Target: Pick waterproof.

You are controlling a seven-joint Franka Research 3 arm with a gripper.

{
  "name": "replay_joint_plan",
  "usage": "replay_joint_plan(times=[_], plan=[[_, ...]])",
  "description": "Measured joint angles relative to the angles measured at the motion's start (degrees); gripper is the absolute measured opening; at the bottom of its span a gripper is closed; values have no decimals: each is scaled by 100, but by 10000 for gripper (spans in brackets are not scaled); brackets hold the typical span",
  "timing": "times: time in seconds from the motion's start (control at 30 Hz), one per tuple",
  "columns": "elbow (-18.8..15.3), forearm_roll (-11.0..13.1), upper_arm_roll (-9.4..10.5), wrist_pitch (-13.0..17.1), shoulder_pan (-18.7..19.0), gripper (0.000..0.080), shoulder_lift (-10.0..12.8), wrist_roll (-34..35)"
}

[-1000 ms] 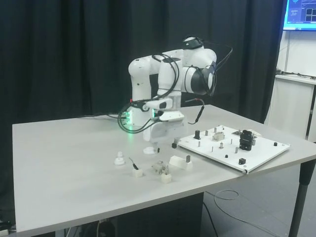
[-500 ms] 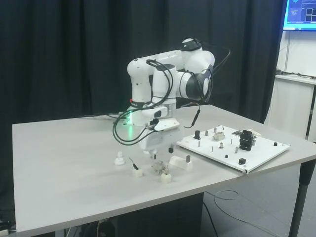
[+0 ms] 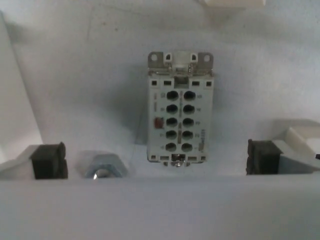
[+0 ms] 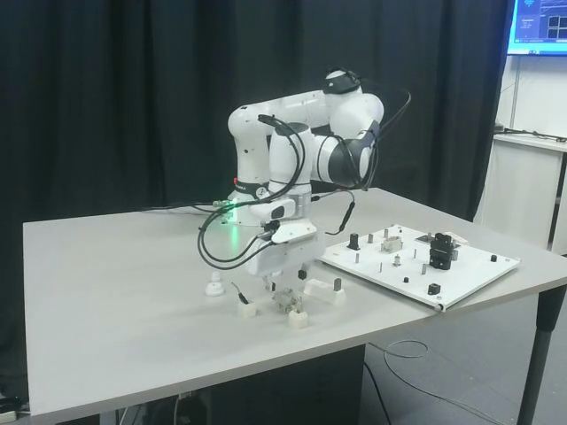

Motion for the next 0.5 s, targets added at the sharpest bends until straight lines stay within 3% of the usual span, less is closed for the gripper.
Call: replay_joint_plan(times=[0.5], plan=[[-125, 334, 213, 368, -21, 800, 8, 4]])
